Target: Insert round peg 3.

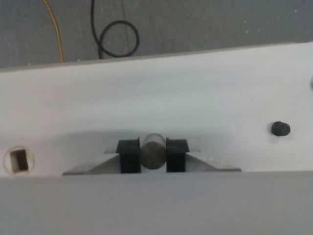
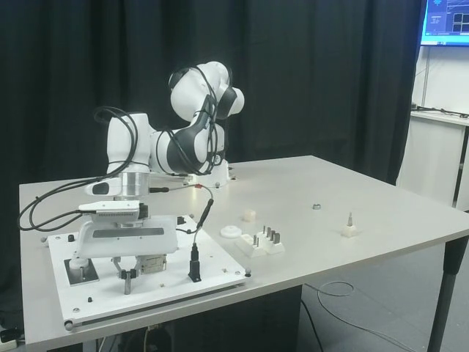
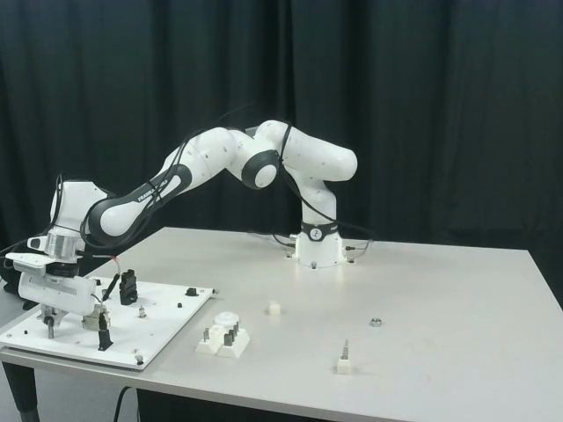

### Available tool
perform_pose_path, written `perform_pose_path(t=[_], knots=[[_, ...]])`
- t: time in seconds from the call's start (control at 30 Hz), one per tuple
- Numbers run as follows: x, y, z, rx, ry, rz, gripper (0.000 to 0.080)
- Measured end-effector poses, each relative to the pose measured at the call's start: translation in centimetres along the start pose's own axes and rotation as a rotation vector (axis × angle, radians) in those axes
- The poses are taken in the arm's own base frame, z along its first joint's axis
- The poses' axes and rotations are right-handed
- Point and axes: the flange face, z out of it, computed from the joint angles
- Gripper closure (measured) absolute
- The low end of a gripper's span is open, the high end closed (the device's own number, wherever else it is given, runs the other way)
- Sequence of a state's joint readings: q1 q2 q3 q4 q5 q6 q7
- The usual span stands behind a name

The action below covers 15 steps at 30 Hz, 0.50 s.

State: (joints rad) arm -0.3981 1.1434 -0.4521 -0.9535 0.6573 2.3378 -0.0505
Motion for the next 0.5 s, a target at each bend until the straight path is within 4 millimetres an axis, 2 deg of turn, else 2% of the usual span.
perform_pose_path(t=[0.5], knots=[[0.04, -0.04, 0.12, 0.009, 0.015, 0.005, 0.0695]])
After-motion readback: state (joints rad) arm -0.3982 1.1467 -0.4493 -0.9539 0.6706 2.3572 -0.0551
